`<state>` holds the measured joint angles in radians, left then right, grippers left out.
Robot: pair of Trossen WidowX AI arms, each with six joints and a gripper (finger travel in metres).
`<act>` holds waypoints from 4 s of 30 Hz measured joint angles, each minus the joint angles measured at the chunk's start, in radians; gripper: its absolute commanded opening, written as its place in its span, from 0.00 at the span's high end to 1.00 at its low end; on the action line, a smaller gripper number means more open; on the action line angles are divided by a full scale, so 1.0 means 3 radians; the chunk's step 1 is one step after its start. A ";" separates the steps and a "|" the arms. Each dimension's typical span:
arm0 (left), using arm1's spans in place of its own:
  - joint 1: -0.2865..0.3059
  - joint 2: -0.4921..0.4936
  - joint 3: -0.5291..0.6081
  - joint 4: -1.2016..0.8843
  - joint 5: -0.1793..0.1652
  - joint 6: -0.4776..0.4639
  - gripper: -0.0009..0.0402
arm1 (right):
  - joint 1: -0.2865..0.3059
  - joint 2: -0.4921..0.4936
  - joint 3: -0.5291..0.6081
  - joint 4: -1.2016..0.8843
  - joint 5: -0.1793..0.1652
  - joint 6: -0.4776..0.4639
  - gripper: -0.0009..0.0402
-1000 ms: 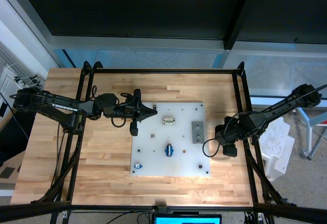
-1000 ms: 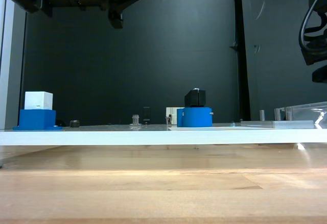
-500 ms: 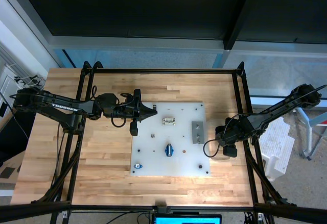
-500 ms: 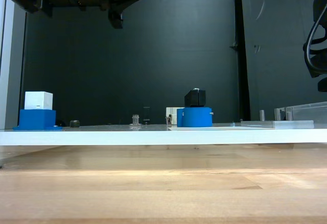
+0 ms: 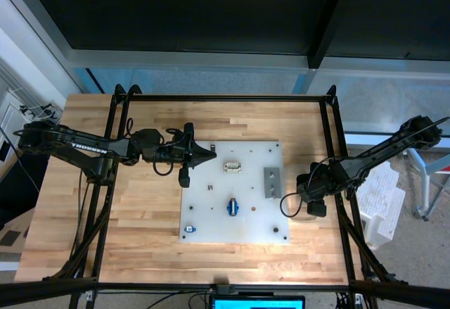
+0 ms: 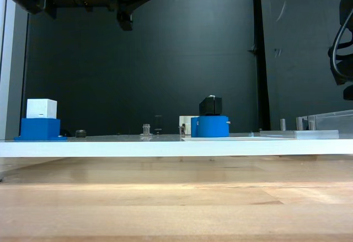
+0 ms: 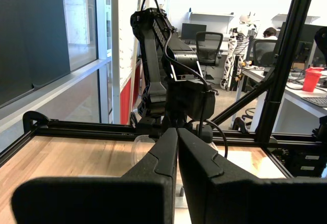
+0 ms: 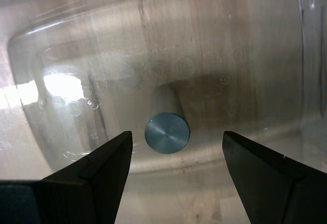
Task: Pick the 16mm cylinder and install on the taskboard
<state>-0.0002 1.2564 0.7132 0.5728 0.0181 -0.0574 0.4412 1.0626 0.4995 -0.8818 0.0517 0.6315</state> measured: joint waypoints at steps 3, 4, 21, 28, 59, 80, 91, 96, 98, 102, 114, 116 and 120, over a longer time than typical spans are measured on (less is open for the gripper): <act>0.0000 0.0000 -0.0001 0.0000 0.0000 0.0000 0.98 | 0.0005 0.0000 -0.0019 0.0023 0.0000 0.0001 0.46; 0.0000 0.0000 -0.0001 0.0000 0.0000 0.0000 0.98 | 0.0006 0.0000 -0.0027 0.0024 0.0000 0.0001 0.48; 0.0000 0.0000 -0.0001 0.0000 0.0000 0.0000 0.98 | 0.0019 0.0000 -0.0070 0.0080 -0.0008 0.0001 0.75; 0.0000 0.0000 -0.0001 0.0000 0.0000 0.0000 0.98 | 0.0024 -0.0001 -0.0070 0.0084 -0.0008 0.0001 0.83; 0.0000 0.0000 0.0000 0.0000 0.0000 0.0000 0.98 | 0.0038 -0.0001 -0.0070 0.0090 -0.0006 0.0001 0.98; 0.0000 0.0000 -0.0001 0.0000 0.0000 0.0000 0.98 | 0.0041 -0.0001 -0.0046 0.0015 -0.0010 0.0024 0.98; 0.0000 0.0000 -0.0001 0.0001 0.0000 0.0000 0.98 | 0.0051 -0.0004 0.0375 -0.0502 -0.0064 0.0024 0.98; 0.0000 0.0000 0.0000 0.0000 0.0000 0.0000 0.98 | 0.0058 -0.0004 0.0526 -0.0680 -0.0092 0.0024 0.98; 0.0000 0.0000 0.0000 0.0001 0.0000 0.0000 0.98 | 0.0060 -0.0006 0.0590 -0.0749 -0.0093 0.0023 0.98; 0.0000 0.0000 0.0000 0.0000 0.0000 0.0000 0.98 | 0.0065 -0.0010 0.0710 -0.0834 -0.0092 0.0023 0.98; 0.0000 0.0000 -0.0001 0.0000 0.0000 0.0000 0.98 | 0.0071 -0.0010 0.0855 -0.0835 0.0131 -0.0005 0.97; 0.0000 0.0000 -0.0001 0.0000 0.0000 0.0000 0.98 | 0.0072 -0.0010 0.0855 -0.0835 0.0155 -0.0006 0.95; 0.0000 0.0000 0.0000 0.0000 0.0000 0.0000 0.98 | 0.0075 -0.0010 0.0855 -0.0823 0.0203 -0.0020 0.85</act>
<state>-0.0002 1.2564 0.7132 0.5728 0.0181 -0.0574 0.4637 1.0595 0.7559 -1.1286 0.1127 0.6254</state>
